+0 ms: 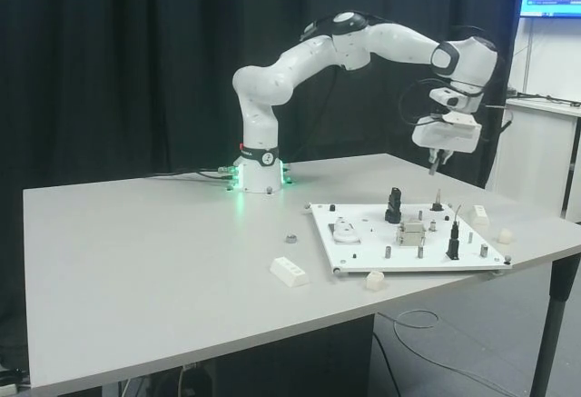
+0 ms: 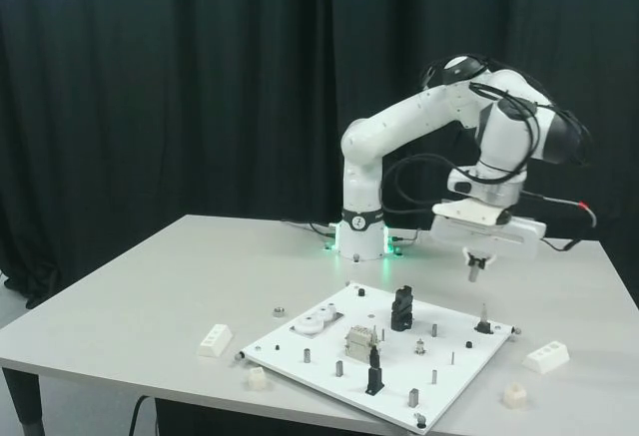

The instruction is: Insert round peg 4.

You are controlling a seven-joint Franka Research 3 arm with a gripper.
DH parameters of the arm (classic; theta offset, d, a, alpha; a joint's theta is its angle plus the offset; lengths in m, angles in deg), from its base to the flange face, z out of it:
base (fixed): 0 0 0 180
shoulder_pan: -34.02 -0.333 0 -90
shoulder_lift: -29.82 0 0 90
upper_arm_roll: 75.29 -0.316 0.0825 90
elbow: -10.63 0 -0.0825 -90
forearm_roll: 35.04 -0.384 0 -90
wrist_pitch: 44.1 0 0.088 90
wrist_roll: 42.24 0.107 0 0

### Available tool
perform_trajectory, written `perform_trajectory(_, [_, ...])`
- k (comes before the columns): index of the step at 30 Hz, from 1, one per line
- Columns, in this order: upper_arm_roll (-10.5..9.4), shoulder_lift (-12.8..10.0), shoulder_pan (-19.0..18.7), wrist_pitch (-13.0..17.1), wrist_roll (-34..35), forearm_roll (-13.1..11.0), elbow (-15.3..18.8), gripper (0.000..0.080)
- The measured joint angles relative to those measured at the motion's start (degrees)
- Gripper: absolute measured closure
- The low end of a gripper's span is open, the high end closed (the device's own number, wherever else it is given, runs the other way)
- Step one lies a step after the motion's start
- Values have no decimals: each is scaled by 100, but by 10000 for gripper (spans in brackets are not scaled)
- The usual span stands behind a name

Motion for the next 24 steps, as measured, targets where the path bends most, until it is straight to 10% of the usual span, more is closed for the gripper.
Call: perform_trajectory(24, [696, 17, -167, 377, -2262, 227, 1665, 655])
